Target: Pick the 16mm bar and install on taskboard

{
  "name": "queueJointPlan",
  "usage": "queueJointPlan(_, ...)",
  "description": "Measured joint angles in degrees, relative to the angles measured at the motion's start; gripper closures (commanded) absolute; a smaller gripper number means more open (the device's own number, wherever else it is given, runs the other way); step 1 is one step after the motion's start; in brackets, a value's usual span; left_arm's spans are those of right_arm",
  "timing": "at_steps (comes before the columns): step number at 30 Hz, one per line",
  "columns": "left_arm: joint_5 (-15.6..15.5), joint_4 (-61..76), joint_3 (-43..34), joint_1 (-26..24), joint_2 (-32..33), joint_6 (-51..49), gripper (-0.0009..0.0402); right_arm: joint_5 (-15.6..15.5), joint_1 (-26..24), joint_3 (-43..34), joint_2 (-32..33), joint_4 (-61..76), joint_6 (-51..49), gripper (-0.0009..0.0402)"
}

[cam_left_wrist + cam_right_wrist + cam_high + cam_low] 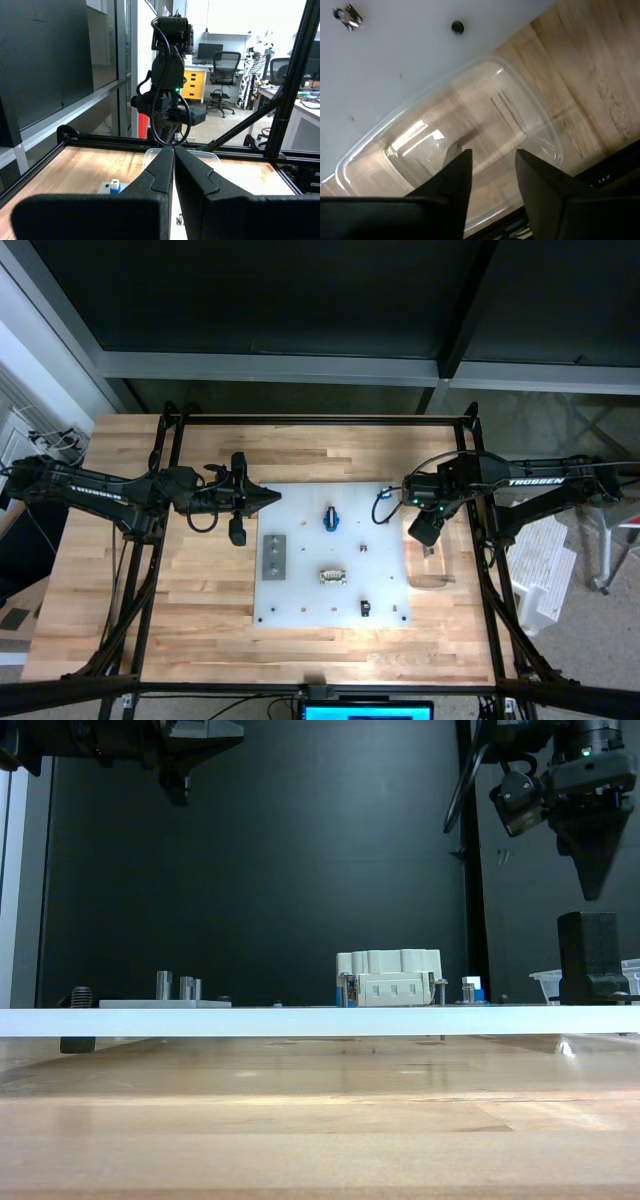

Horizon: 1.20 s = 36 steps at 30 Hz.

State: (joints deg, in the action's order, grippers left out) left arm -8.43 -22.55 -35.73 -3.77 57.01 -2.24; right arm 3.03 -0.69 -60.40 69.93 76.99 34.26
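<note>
The left gripper [272, 496] is closed on nothing: in the left wrist view its fingers [192, 175] lie pressed together along their length. Its arm reaches in level from the left edge of the table, high above the surface, with the tip over the left edge of the white task board [300, 610]. On the board sit a grey plate [273, 555] with pegs, a blue part [331, 517] and a cream connector [333, 577]. The right gripper [492, 157] is moderately open and empty, pointing down over a clear tray [540, 135] just beside the board's right edge, held above it without touching. I cannot tell where the 16mm bar is; neither gripper holds it
</note>
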Motion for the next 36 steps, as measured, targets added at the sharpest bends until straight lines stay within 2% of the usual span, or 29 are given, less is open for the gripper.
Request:
queueJointPlan(8,0.02,0.0,0.0,0.0,0.0,0.0,0.0393,-0.02,1.09,0.39,0.94,-1.09,1.4,0.0178)
queueJointPlan(14,0.02,0.0,0.02,0.0,0.0,0.0,0.0393,-0.04,1.62,0.42,3.04,-2.23,1.4,0.0149)
queueJointPlan(28,0.02,0.0,0.0,0.0,0.0,0.0,0.0393,-0.04,2.91,0.46,5.68,-5.75,-0.31,0.0132)
queueJointPlan(36,0.02,0.0,0.02,0.0,0.0,-0.02,0.0393,-0.04,3.06,4.04,5.68,-9.29,-0.31,0.0132)
